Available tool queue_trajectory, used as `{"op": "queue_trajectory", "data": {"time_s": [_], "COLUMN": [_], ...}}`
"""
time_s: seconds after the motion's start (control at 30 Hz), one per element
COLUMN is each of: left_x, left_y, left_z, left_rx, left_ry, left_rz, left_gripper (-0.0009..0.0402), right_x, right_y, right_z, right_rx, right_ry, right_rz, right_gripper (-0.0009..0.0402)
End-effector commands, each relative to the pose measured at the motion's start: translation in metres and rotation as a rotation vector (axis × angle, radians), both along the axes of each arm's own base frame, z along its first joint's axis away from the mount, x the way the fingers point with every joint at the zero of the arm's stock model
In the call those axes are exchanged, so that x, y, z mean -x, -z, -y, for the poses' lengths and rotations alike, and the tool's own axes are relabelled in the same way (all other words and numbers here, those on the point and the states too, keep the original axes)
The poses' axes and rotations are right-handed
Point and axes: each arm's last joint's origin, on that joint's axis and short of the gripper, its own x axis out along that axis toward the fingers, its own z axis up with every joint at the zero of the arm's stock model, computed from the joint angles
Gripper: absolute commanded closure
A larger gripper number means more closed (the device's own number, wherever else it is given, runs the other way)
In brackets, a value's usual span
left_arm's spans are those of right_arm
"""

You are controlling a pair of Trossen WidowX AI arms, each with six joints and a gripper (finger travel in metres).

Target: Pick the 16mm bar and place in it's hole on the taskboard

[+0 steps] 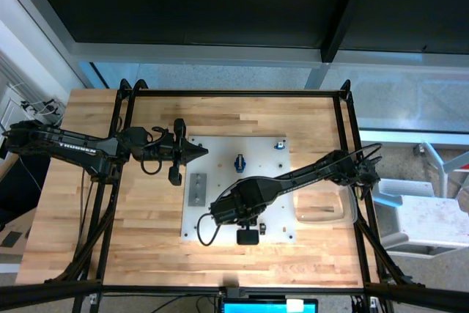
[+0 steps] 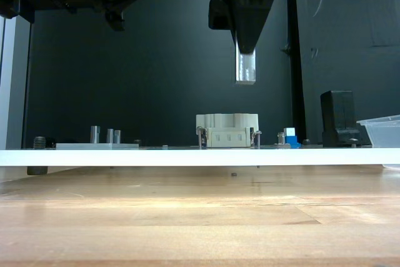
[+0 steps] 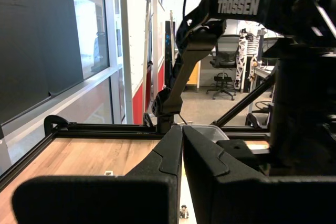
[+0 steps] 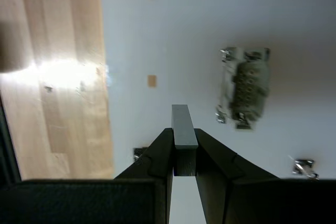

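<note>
The right claw (image 2: 245, 47) grips the 16mm bar (image 2: 245, 70) upright, clear above the taskboard (image 2: 156, 156) (unseated). The left claw (image 3: 182, 132), pinched closed, hangs at ten o'clock.

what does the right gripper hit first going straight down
The right gripper's bar would likely meet bare board beside the connector, depth unclear; left gripper hovers shut above the board's left edge.

White "TROSSEN" on the right arm (image 3: 239, 6), upper link. Same "TROSSEN" on the left arm (image 1: 77, 148), left of the taskboard (image 1: 220, 153). Nothing else legible.
</note>
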Motion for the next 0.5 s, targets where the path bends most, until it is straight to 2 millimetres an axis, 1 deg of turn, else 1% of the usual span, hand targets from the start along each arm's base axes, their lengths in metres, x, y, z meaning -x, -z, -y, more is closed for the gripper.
{"op": "queue_trajectory", "data": {"time_s": [0.03,0.07,0.13,0.23,0.5], "left_x": [0.0,0.0,0.0,0.0,0.0], "left_y": [0.0,0.0,0.0,0.0,0.0], "left_z": [0.0,0.0,0.0,0.0,0.0], "left_rx": [0.0,0.0,0.0,0.0,0.0], "left_ry": [0.0,0.0,0.0,0.0,0.0], "left_rz": [0.0,0.0,0.0,0.001,0.0], "left_gripper": [0.0393,0.0393,0.0393,0.0393,0.0393], "right_x": [-0.004,-0.004,-0.007,-0.01,-0.012], "right_y": [0.006,0.005,0.011,0.015,0.023], "right_z": [-0.006,-0.008,-0.011,-0.015,-0.019], "right_rx": [-0.006,-0.006,-0.005,-0.008,-0.009], "right_ry": [0.026,0.03,0.04,0.052,0.111], "right_rz": [0.002,0.005,-0.003,-0.002,-0.016], "right_gripper": [0.0393,0.0393,0.0393,0.0393,0.0393]}}
